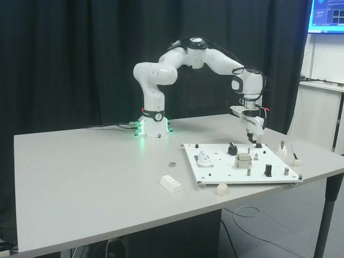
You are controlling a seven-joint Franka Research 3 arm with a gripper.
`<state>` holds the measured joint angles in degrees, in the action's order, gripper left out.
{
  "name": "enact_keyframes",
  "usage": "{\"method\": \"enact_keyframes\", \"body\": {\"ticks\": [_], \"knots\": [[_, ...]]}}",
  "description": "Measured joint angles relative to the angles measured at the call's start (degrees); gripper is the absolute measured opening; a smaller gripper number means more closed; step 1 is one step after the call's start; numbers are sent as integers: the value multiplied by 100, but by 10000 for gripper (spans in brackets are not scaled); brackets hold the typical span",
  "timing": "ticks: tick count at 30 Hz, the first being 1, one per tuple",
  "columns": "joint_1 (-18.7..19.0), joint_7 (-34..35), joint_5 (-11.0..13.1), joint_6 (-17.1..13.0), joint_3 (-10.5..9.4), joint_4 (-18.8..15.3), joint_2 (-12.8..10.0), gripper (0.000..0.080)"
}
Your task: Insert D-SUB.
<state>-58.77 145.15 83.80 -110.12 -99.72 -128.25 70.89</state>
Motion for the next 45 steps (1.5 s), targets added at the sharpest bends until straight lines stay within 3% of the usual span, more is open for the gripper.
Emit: {"method": "enact_keyframes", "body": {"ticks": [20,31,45], "knots": [[0,-195,-36,226,305,-83,-5,388],[30,-521,-170,386,431,-72,-5,388],[16,-91,-295,521,680,-131,-5,388]]}}
